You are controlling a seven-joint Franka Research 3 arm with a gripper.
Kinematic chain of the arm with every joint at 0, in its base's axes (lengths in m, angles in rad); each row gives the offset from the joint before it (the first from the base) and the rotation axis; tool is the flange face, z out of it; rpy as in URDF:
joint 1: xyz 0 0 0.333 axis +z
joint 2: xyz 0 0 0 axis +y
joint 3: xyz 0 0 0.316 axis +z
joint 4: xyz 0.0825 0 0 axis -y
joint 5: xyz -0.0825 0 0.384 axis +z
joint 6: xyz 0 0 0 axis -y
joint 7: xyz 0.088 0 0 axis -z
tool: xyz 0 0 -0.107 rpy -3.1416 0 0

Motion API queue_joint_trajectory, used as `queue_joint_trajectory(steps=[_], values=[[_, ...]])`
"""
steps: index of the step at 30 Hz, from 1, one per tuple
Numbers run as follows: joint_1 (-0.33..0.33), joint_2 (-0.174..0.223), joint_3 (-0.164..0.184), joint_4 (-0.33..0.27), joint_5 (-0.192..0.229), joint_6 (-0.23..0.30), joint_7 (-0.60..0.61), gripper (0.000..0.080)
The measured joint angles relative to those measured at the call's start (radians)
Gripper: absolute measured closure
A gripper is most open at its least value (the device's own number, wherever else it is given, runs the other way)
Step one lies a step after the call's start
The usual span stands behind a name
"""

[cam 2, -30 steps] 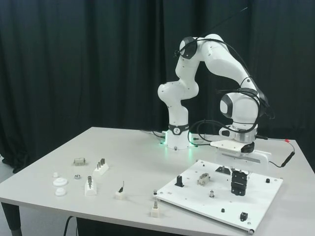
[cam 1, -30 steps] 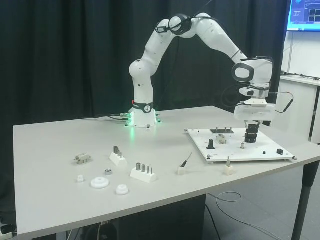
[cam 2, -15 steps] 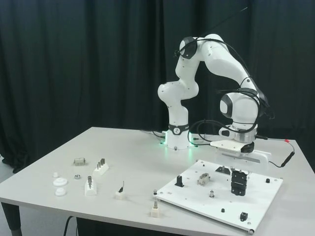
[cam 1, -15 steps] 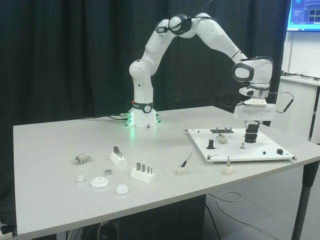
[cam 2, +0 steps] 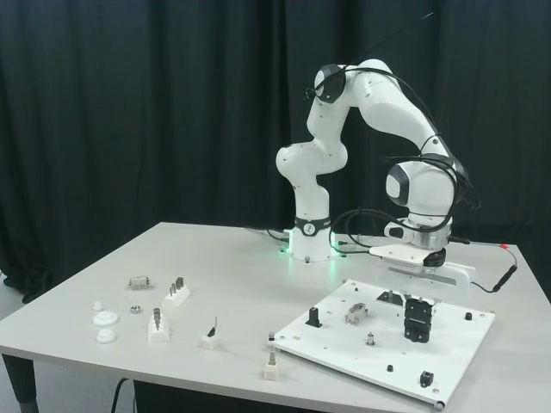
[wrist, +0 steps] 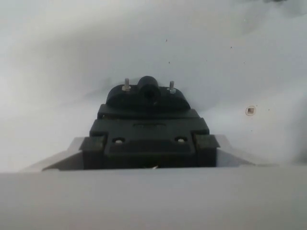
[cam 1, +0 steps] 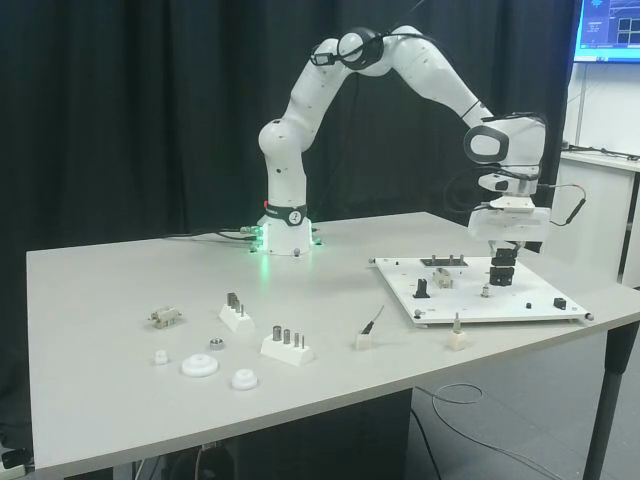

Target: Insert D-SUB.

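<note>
Tool (cam 2: 417, 320) closed on black D-SUB (wrist: 148, 136), low over the white board (cam 2: 465, 344) at the worktop's right. Risk: slight tilt or offset jams pins at socket.

a white robot arm (cam 2: 366, 95) stands bolted on a grey table (cam 2: 232, 267) before a black curtain (cam 2: 146, 112), with a green glow at its base (cam 2: 310, 245). the arm bends over a white board (cam 2: 387, 344) lying on the table's near corner, and its gripper (cam 2: 417, 325) hangs low over that board, black against it. small black and grey parts stand on the board, among them a black block (cam 2: 313, 317) and a grey connector (cam 2: 355, 314). well apart, toward the table's other end, lie white discs (cam 2: 105, 320), a small grey plug (cam 2: 138, 281) and white blocks with pins (cam 2: 176, 292). a white peg stand (cam 2: 271, 368) sits just beside the board's edge.
</note>
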State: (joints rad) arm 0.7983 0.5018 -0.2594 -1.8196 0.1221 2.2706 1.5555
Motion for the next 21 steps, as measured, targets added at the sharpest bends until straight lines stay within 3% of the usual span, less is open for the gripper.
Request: queue_joint_trajectory(steps=[21], values=[[0.0,0.0,-0.001,-0.002,0.004,0.008,0.009,0.0416]])
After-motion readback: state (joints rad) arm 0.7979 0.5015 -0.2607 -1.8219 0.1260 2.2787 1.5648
